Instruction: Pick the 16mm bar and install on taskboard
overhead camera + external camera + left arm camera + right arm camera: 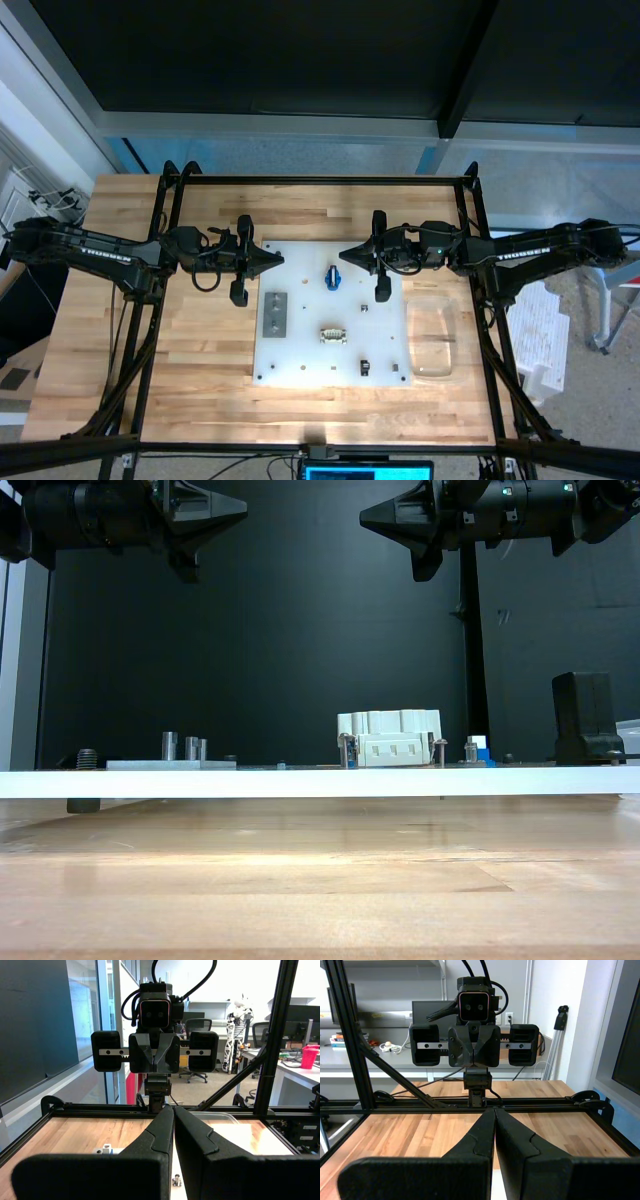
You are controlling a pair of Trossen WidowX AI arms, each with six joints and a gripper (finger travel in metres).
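The taskboard (300,350) is a flat white square panel in the middle of the table. It carries a grey block (274,313), a blue part (332,278) and a silver connector (333,335). The 16mm bar does not show in any view. My left gripper (280,257) hovers high over the board's far left corner, shut and empty. My right gripper (343,257) hovers over the board's far edge near the blue part, also shut and empty. The two tips point at each other. Their closed fingers meet in the left wrist view (173,1110) and in the right wrist view (495,1110).
A clear plastic tray (433,340) lies on the wood just right of the board. A black frame (320,181) rings the table. On the board's near right stands a black fitting (587,720), and the connector (390,738) rises near its middle. Both arms hang well above the board (320,780).
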